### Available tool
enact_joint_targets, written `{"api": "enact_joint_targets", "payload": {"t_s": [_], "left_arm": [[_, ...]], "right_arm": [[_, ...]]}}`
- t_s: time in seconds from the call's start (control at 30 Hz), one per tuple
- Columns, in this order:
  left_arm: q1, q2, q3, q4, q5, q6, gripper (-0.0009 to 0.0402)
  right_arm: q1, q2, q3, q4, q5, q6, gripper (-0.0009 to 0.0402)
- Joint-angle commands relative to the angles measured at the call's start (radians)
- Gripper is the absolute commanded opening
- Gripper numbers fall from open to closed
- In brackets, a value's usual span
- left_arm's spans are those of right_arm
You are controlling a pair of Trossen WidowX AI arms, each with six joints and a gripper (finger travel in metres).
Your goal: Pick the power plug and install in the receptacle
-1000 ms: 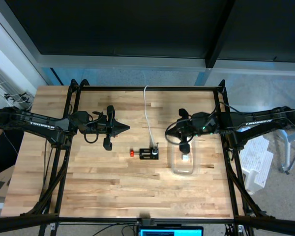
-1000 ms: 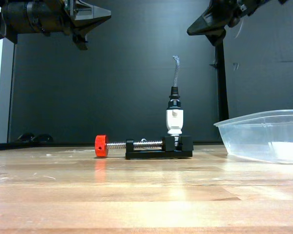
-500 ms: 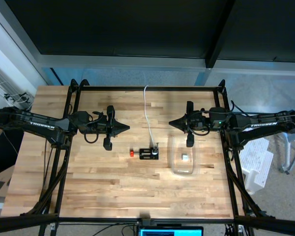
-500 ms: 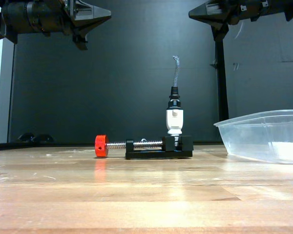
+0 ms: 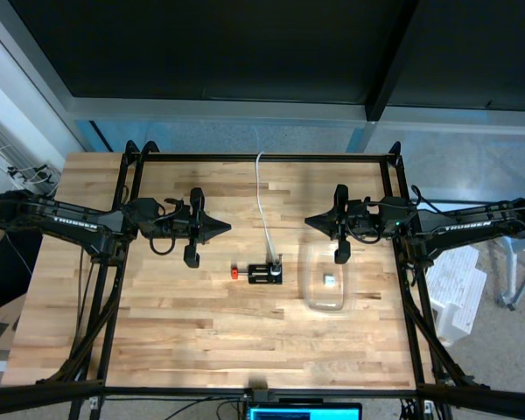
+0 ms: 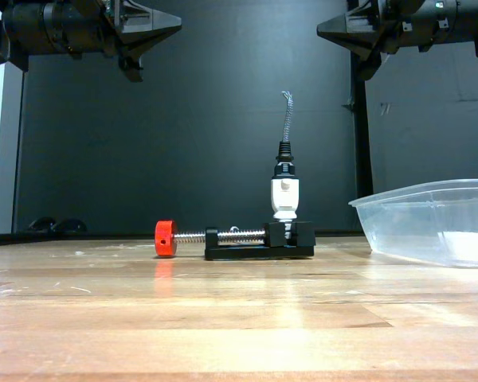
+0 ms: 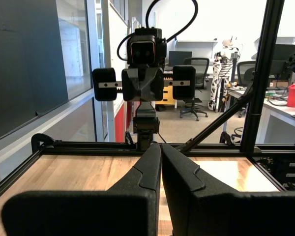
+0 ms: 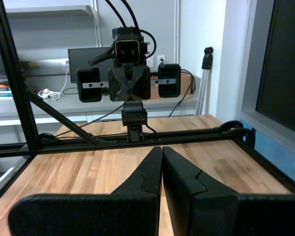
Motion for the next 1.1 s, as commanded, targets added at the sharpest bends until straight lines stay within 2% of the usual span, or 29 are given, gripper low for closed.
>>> {"api": "enact_joint_targets", "payload": {"t_s": [0.03,1.1], "left_arm": [[0.0,0.0,0.0,0.0,0.0,0.0,0.0],[0.0,0.0,0.0,0.0,0.0,0.0,0.0]], "right_arm": [[0.0,0.0,-0.002,0.002,-0.001,0.008,0.0],[0.001,0.0,0.0,0.01,-0.003,0.012,0.0]]}}
